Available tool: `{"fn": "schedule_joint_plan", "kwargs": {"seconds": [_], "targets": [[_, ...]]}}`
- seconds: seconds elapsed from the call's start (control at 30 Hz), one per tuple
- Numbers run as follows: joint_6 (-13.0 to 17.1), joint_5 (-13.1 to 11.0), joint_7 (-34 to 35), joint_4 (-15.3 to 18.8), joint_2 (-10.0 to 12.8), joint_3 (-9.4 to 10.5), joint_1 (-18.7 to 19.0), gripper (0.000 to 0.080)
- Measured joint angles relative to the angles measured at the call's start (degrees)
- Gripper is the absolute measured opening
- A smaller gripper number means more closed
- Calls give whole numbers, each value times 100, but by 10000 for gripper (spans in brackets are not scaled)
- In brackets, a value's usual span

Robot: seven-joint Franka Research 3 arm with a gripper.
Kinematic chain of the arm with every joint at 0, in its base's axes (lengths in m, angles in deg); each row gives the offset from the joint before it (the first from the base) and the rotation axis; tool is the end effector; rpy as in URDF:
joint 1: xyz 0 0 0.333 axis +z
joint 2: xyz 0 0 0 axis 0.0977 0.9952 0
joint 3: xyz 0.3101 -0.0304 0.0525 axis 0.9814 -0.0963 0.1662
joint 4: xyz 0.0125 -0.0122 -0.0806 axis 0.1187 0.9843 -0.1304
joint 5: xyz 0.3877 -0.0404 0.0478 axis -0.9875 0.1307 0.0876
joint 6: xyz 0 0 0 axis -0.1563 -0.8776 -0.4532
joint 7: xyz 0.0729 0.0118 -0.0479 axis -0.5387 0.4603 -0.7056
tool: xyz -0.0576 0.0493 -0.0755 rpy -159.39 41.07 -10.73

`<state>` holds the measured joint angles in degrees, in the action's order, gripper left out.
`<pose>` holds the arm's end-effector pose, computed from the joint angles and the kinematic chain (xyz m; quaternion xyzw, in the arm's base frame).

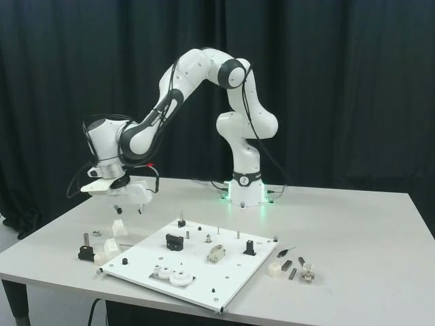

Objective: Remove Ethernet.

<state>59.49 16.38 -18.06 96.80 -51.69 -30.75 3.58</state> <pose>0.4642 -0.3566 0.2509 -0.8989 0.4169 0.1327 0.0224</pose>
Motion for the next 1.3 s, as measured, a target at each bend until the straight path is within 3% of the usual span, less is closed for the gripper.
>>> {"fn": "schedule_joint_plan", "kwargs": {"seconds": [0.4,0.77,1.3], "targets": [[89,346,903,880,-636,-6,509,800],[478,694,1695,1584,-1163,-7,954,800],[934,935,2409,2254,-1658,-8,1389,800]]}}
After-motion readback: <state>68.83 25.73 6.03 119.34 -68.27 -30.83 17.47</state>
